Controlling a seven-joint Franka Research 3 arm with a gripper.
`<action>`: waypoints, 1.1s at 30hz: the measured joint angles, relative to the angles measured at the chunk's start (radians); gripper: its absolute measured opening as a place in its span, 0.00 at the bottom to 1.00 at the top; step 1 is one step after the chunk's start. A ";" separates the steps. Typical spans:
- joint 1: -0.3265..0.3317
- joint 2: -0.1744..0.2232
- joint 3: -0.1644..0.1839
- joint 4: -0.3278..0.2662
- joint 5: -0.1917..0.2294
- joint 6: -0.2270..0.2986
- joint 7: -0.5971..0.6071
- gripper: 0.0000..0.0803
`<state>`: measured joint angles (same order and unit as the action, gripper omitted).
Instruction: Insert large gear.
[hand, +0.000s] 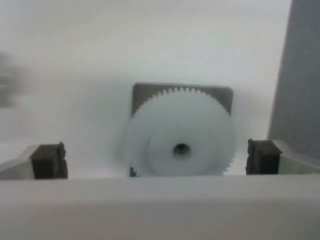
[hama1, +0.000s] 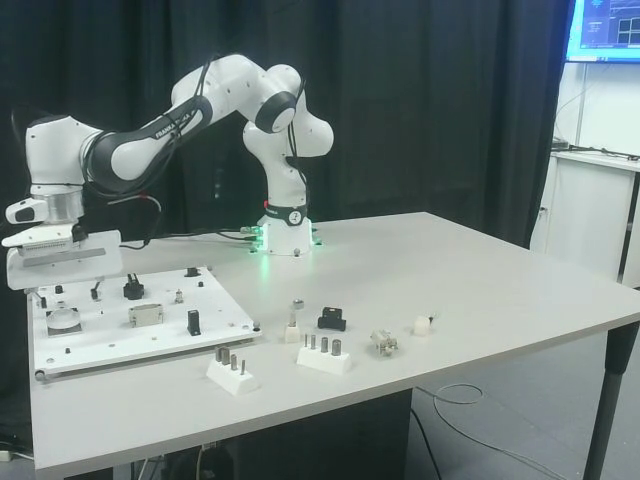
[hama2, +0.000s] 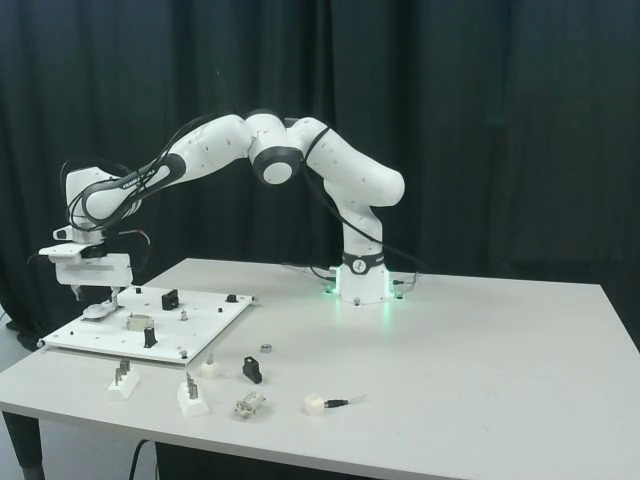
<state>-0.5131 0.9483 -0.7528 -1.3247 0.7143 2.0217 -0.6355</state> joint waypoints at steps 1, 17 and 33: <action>0.000 0.001 0.001 0.000 0.000 0.005 -0.001 1.00; -0.003 0.030 0.016 0.000 0.001 0.058 -0.004 1.00; -0.007 0.055 0.027 0.006 0.002 0.092 -0.002 1.00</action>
